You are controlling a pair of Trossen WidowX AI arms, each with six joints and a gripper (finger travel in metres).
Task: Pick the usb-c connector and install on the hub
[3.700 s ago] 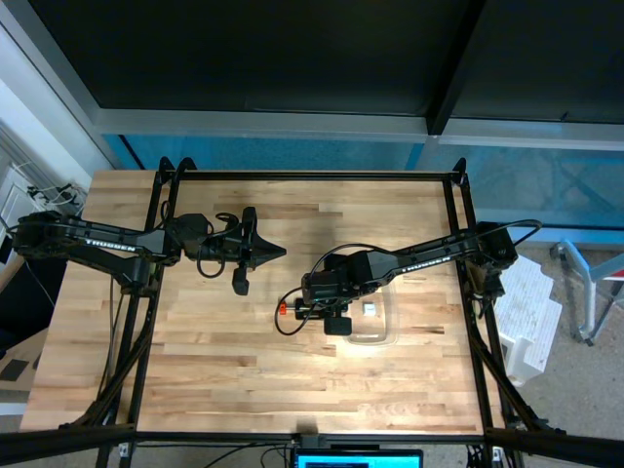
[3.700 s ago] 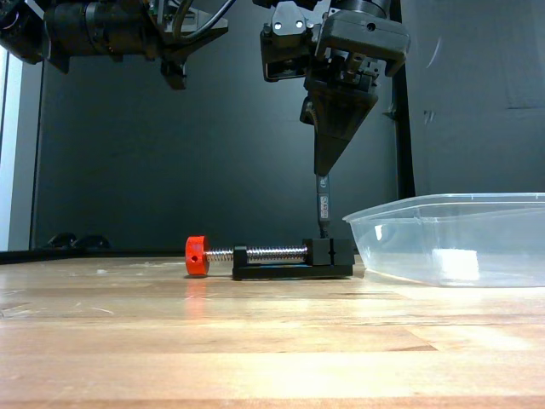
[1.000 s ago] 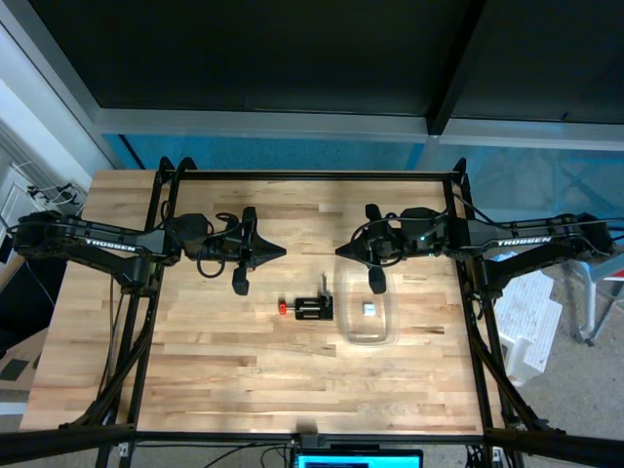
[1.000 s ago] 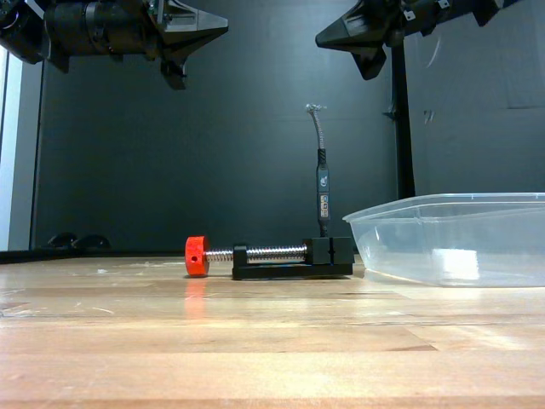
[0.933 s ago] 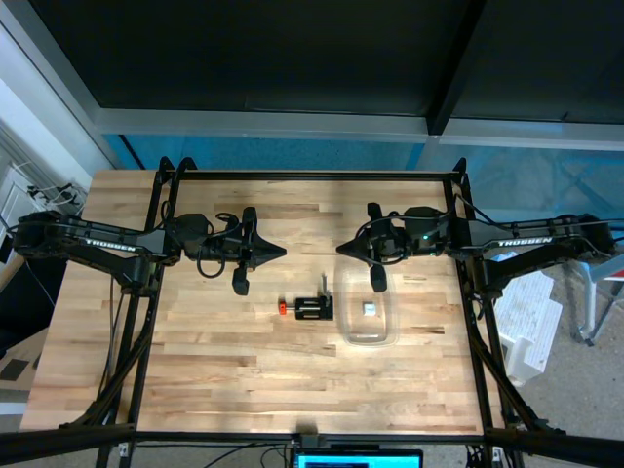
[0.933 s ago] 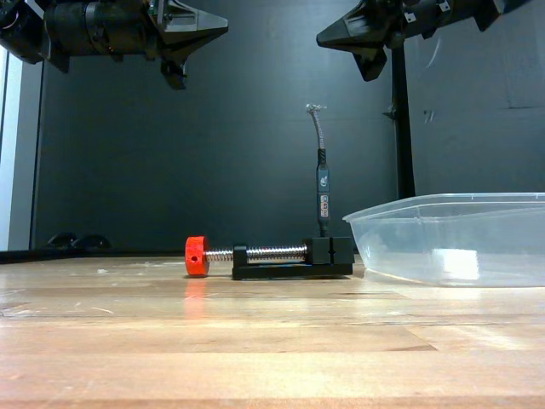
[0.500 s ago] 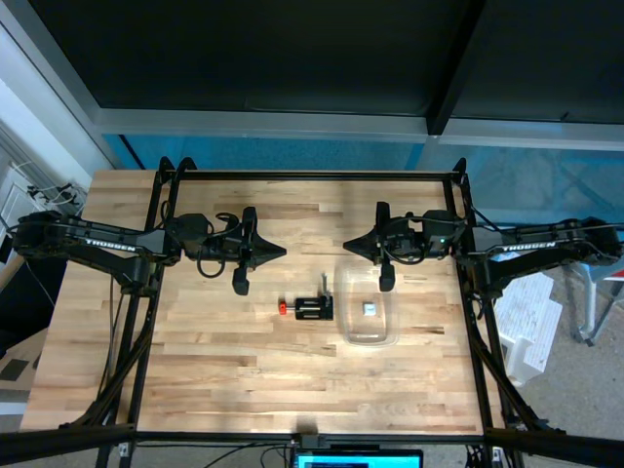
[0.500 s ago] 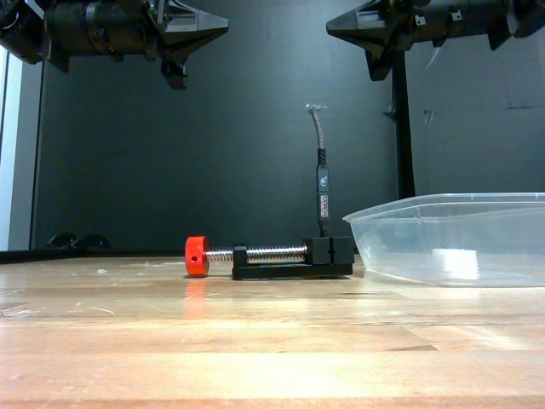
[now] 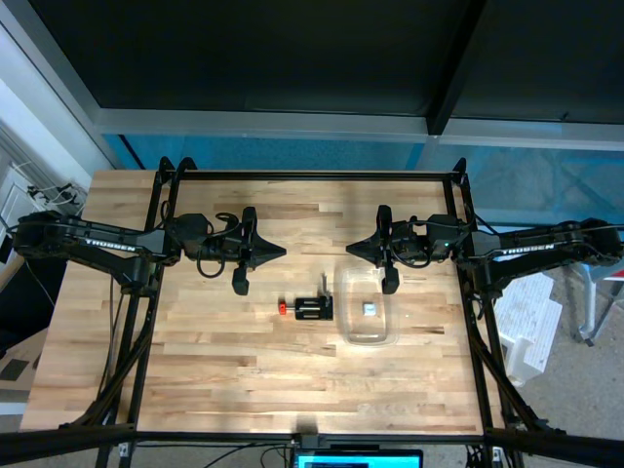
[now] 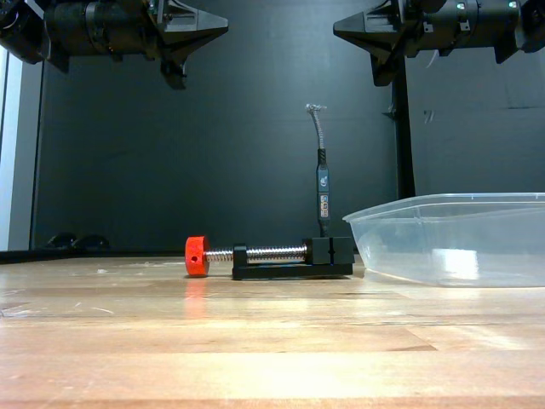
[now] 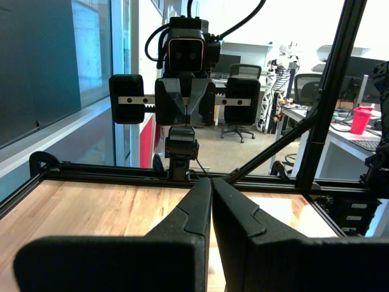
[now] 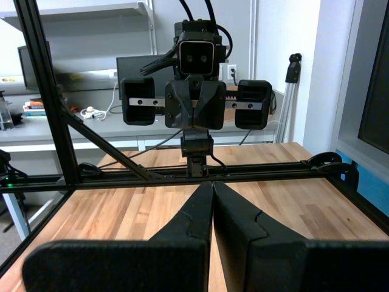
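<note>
The usb-c connector [image 10: 323, 194] stands upright by itself, a short frayed cable stub at its top. Its lower end sits in the black block [image 10: 332, 250] clamped in the small vise [image 9: 310, 309]; how deep it sits, I cannot tell. Neither gripper touches it. My right gripper [image 9: 350, 248] hovers shut, high above and to the right of the vise [image 10: 339, 28]. Over the table's left half, my left gripper [image 9: 282, 252] hangs shut and equally high [image 10: 223, 29]. Each wrist view shows closed fingers [image 11: 200, 201] [image 12: 200, 204] and the opposite arm.
A clear plastic tub [image 9: 369, 336] lies just right of the vise with a small white piece [image 9: 370, 309] in it. The vise's red knob [image 10: 196, 256] points left. Black frame posts [image 10: 400, 136] ring the wooden table.
My right gripper, earlier shut on the connector over the vise, has let go of it, then risen and drawn back to the right. The connector stays standing in the block. The left arm is unmoved.
</note>
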